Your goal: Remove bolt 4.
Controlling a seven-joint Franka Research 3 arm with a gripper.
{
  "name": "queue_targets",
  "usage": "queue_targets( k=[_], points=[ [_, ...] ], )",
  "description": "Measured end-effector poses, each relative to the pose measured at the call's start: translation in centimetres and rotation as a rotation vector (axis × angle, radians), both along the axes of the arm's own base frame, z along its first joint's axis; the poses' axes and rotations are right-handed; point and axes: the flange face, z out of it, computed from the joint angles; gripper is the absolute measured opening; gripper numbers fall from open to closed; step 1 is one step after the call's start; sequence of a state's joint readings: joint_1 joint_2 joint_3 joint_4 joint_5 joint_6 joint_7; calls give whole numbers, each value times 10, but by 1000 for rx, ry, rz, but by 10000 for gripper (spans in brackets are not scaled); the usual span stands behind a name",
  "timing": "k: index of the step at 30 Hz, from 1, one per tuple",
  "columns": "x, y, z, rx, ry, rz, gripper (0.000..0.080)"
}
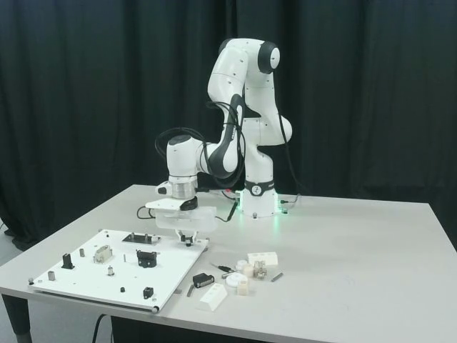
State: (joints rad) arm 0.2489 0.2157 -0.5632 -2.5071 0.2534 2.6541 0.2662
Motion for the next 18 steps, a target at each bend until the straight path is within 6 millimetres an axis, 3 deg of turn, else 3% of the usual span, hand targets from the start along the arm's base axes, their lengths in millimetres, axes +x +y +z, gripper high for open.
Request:
queue_targets(
  k=[18],
  points=[
    [0, 0, 0, 9, 0, 311, 224]
  ],
)
